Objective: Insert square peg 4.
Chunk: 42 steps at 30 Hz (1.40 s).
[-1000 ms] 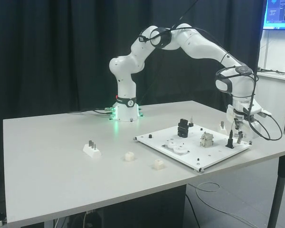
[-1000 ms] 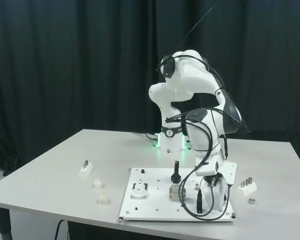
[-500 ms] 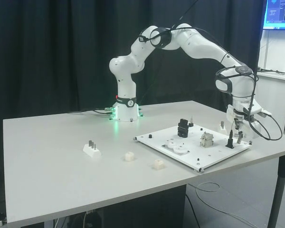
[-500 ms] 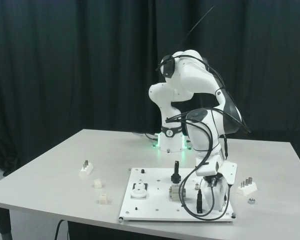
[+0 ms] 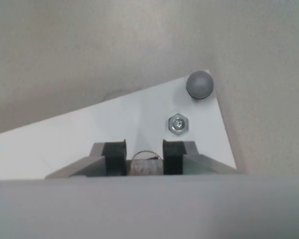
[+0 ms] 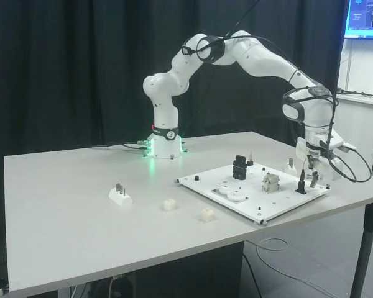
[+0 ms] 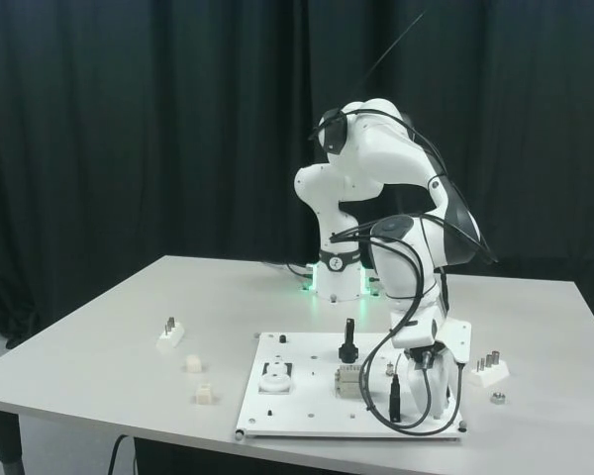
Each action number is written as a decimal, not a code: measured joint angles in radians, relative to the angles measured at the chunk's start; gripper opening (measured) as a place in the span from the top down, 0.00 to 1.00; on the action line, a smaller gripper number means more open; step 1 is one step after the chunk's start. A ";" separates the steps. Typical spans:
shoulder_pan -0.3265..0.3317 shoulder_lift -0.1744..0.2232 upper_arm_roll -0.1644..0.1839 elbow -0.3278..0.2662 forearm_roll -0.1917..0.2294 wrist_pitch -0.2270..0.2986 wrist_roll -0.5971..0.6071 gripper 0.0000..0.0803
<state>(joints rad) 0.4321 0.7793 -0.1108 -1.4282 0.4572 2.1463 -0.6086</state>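
No readable brand or label on any part; the screen [image 6: 365, 17] at the upper right of the first room view carries text too small to read.

Left to right on the grey bench [image 6: 68, 217]: a small white block with two upright grey pins [image 6: 120, 194] stands toward the bench's left side, then two small pale cubes [image 6: 169, 204], all with open bench around them. The flat white assembly board [image 6: 224, 195] lies toward the right end, close to the front edge.

My gripper [image 6: 311, 166] hangs low over the board's far right corner. In the wrist view my two black fingers [image 5: 114, 155] are clenched on the small grey metal square peg [image 5: 145, 163], held just above the board. A steel hex nut [image 5: 178, 124] and a grey round cap [image 5: 199, 84] sit at that corner, near the board's edge.
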 joint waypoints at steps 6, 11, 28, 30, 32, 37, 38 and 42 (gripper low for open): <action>0.001 -0.002 0.000 -0.003 0.000 0.003 -0.001 0.81; 0.003 -0.003 0.000 -0.005 0.000 0.004 -0.006 0.81; 0.007 -0.005 0.000 -0.011 0.000 0.018 0.042 0.81; 0.007 -0.005 0.000 -0.012 0.000 0.022 0.084 0.81; 0.007 -0.005 0.000 -0.012 0.000 0.024 0.127 0.81; 0.007 -0.005 0.000 -0.012 0.000 0.024 0.218 0.81; 0.007 -0.005 0.000 -0.012 0.000 0.024 0.228 0.81; 0.007 -0.005 -0.001 -0.013 0.000 0.026 0.253 0.81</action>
<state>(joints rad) 0.4396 0.7739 -0.1116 -1.4410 0.4570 2.1722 -0.3553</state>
